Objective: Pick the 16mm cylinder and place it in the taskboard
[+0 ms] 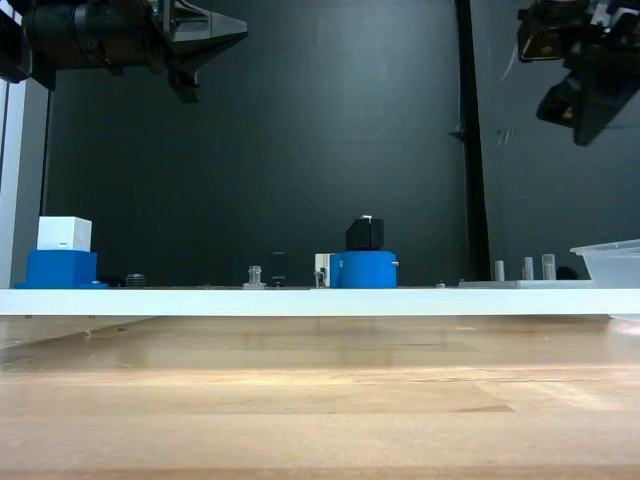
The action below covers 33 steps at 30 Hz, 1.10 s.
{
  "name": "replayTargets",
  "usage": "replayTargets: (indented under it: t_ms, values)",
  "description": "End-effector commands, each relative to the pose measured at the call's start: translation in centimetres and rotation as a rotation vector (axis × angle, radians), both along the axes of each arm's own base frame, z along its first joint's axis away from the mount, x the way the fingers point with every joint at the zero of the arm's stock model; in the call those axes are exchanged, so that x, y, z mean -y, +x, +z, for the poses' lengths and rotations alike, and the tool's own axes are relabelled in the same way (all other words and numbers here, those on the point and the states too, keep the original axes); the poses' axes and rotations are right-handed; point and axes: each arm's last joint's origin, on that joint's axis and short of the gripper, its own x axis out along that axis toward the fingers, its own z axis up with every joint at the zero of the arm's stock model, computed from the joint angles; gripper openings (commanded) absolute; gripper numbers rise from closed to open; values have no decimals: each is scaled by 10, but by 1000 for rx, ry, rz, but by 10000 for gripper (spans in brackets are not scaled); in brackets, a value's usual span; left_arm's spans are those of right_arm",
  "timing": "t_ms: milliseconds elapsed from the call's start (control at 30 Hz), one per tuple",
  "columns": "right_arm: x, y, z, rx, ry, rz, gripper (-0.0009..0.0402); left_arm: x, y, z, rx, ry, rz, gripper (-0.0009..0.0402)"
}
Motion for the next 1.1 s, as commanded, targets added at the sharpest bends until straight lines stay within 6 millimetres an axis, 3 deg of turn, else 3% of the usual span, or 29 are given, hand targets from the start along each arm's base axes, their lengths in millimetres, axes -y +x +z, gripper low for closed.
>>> replayTargets:
  t_ms: [33,1100]
  values:
    - [-4,-4,-2,-39,4,8,0,0,0,0,0,0,0,0]
    - [-48,-24,-11,-207,8,120,0,0,0,0,0,0,0,0]
